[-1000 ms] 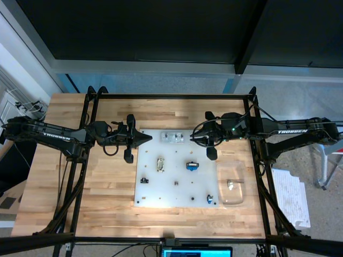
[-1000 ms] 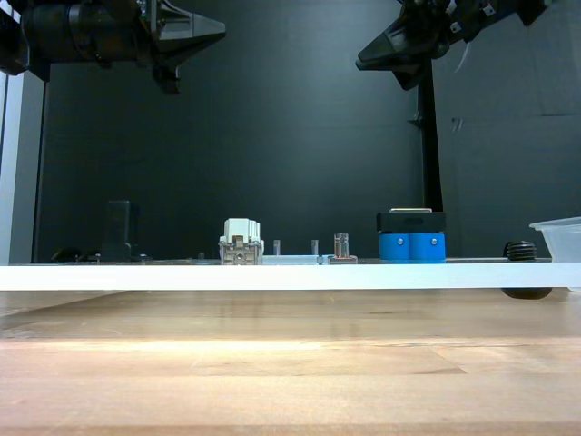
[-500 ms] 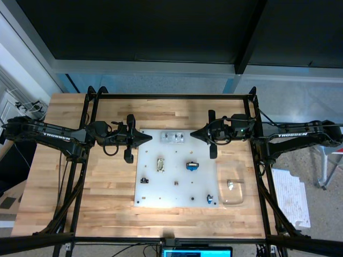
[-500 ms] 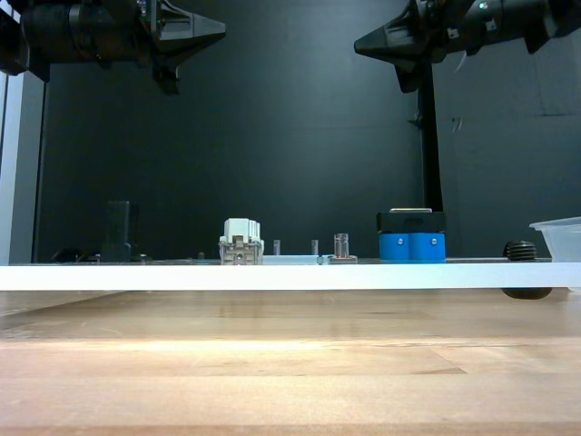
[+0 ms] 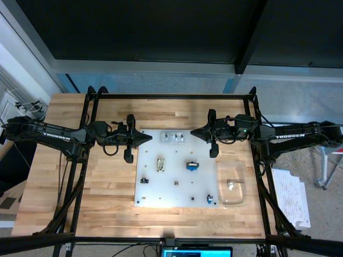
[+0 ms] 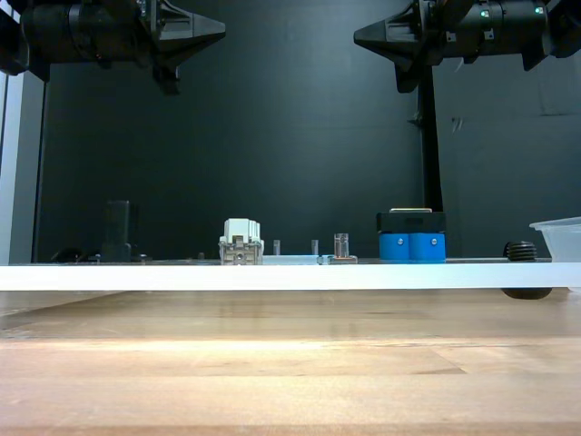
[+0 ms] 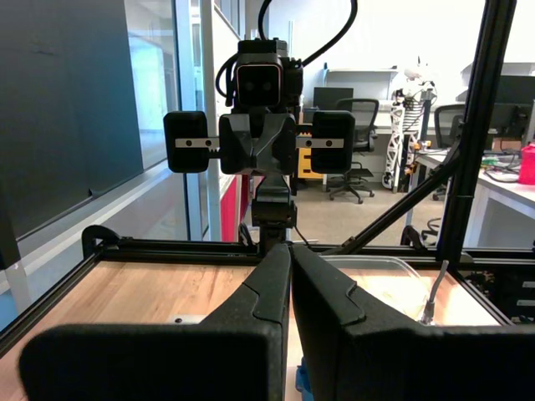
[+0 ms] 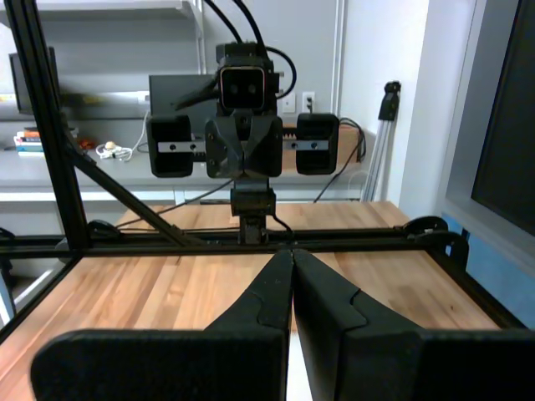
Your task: Pick the RJ45 connector and install on taskboard
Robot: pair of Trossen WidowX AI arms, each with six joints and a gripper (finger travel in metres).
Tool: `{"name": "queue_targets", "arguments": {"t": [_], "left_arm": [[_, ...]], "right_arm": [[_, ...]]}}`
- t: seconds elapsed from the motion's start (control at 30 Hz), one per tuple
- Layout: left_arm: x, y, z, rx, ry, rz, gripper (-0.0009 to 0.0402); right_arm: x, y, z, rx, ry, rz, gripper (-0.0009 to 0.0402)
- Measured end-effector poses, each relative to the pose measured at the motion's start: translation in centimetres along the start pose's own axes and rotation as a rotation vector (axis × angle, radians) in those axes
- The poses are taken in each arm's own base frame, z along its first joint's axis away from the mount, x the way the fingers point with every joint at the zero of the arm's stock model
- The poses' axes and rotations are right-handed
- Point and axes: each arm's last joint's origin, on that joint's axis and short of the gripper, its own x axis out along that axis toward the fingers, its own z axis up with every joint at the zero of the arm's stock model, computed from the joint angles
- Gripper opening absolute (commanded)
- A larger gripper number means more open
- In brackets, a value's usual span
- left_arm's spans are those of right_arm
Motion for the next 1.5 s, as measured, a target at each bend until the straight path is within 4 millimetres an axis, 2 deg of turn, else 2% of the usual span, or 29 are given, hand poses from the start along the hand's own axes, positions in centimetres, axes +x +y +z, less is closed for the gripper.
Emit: {"name": "queue_targets", "arguments": {"t": [0.53, 1.5], "left_arm": [[0.00, 0.00, -0.01, 0.000, 0.000, 0.000, 0.0000], [0.00, 0.00, -0.01, 0.000, 0.000, 0.000, 0.0000]], "right_arm": [[-0.12, 0.00, -0.65, 0.005, 0.008, 0.000, 0.0000], [-0.12, 0.02, -0.43, 0.004, -0.018, 0.001, 0.0000]]}}
